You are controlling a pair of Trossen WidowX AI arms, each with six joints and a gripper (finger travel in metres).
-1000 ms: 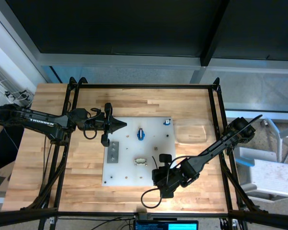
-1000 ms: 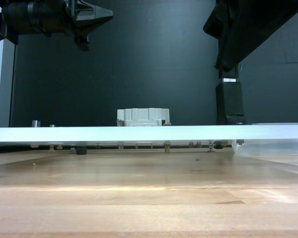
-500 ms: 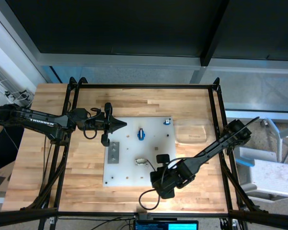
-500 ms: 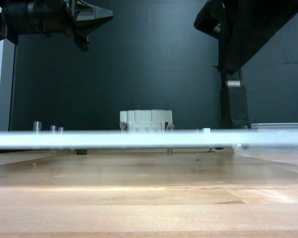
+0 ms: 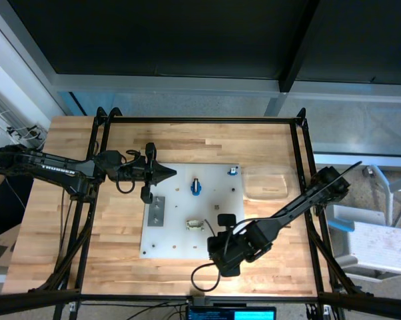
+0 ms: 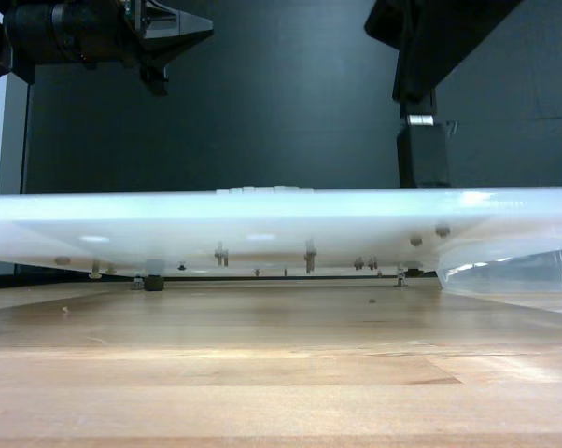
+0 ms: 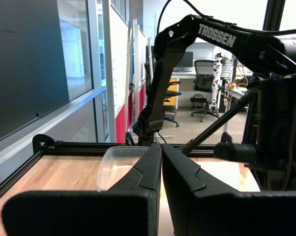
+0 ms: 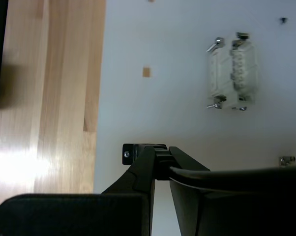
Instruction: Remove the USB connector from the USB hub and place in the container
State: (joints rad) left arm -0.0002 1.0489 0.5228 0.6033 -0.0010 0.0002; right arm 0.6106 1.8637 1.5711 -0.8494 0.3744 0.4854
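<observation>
Near edge of the white board (image 6: 262, 229) has tipped up since half a second ago: low view now shows its underside and standoffs where before it was only a thin line, and the beige connector has dropped almost out of sight behind it. Right gripper (image 6: 421, 154) stands above it at right; left gripper (image 6: 183, 35) hasn't budged at upper left. High view: right gripper (image 5: 220, 252) has crept slightly left, at the board's lower right area beside the beige connector (image 5: 196, 225). The tray (image 5: 266, 185) is right of the board, holding nothing I can see. Left gripper (image 5: 167, 173) hangs over the board's upper left corner. Left wrist view: its fingers (image 7: 150, 164) are pressed together on nothing. Right wrist view: right gripper (image 8: 160, 160) is clamped on the USB plug (image 8: 161, 149), which is apparently seated in the hub (image 8: 132, 152) near the board edge. My read: the plug hasn't released and the pull is lifting the board with it. Needs a straighter pull, or the board held down.
</observation>
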